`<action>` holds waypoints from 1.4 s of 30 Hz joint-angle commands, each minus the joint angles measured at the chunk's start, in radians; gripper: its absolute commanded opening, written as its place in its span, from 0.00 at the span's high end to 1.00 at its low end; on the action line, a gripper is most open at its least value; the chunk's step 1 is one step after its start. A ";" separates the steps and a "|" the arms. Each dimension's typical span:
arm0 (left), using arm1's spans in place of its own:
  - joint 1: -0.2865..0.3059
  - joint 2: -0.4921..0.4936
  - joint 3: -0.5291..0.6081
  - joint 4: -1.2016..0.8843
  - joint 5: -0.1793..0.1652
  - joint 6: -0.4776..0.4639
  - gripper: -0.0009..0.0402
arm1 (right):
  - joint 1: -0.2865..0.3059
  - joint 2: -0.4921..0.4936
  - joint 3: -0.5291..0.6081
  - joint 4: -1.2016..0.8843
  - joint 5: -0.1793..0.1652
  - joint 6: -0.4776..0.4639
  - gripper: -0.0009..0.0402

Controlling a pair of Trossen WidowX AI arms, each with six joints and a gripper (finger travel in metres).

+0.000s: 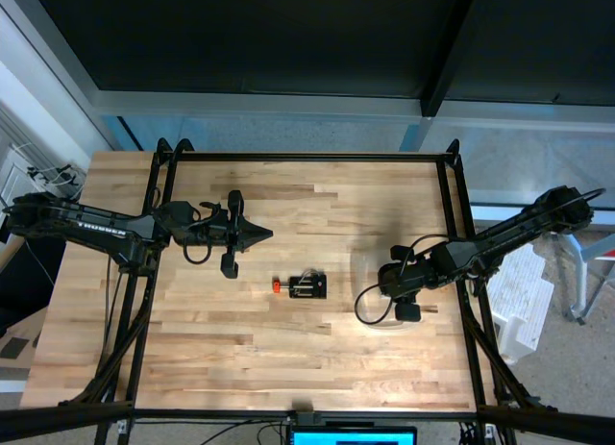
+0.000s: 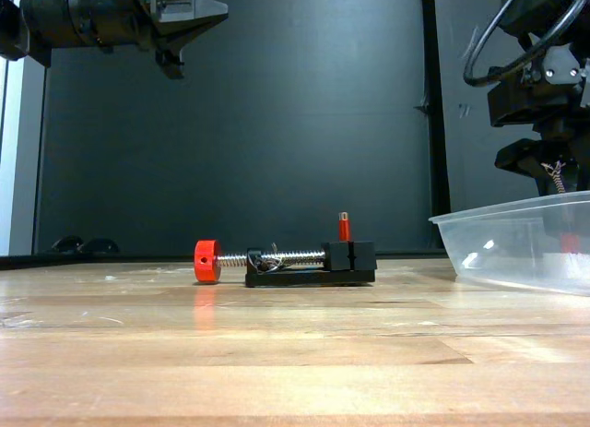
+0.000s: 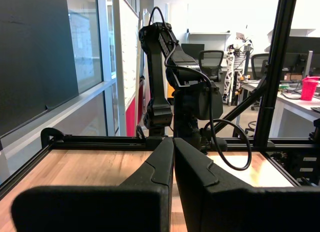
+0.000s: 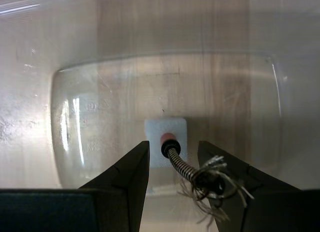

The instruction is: Pick the RCA connector and install on taskboard

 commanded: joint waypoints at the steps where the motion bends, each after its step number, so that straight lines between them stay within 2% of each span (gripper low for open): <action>1: 0.000 0.000 0.000 0.000 0.000 0.000 0.98 | 0.002 0.000 -0.003 0.010 0.003 0.001 0.65; 3: 0.000 0.000 0.000 0.000 0.000 0.000 0.98 | 0.002 0.000 -0.003 0.009 0.016 0.002 0.66; 17: 0.000 0.000 0.000 0.000 0.000 0.000 0.98 | 0.004 0.032 -0.003 0.027 0.014 0.001 0.67; 42: 0.000 0.000 0.000 0.000 0.000 0.000 0.98 | 0.005 0.032 -0.005 0.032 0.013 -0.002 0.95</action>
